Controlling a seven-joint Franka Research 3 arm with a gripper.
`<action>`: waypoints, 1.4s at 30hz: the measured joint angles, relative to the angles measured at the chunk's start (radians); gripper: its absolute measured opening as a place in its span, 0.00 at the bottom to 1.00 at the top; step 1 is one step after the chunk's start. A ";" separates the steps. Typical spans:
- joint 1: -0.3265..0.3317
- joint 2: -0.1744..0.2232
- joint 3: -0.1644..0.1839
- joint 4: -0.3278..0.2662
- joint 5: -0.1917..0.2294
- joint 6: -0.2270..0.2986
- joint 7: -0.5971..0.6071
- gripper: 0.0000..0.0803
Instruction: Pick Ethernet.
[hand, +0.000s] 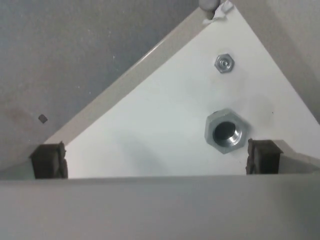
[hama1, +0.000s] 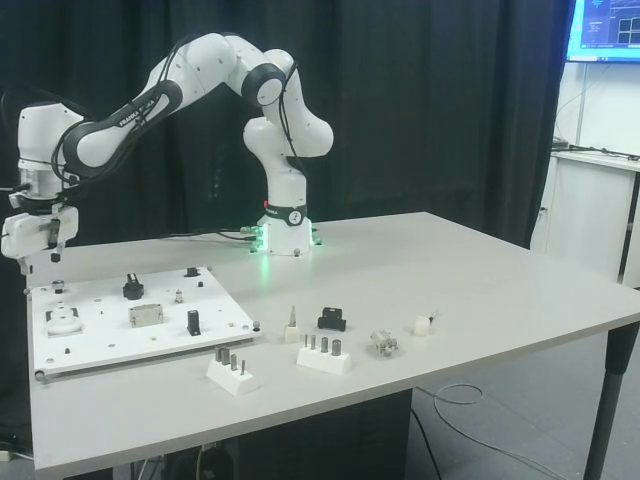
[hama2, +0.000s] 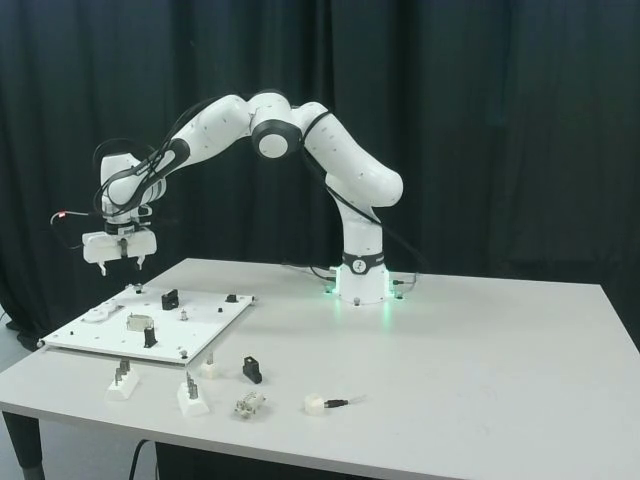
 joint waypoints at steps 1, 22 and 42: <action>0.000 0.000 -0.001 0.001 -0.001 -0.001 0.000 1.00; 0.000 0.000 -0.010 0.017 -0.030 -0.002 -0.008 1.00; -0.001 0.000 -0.031 0.039 -0.049 -0.002 -0.115 1.00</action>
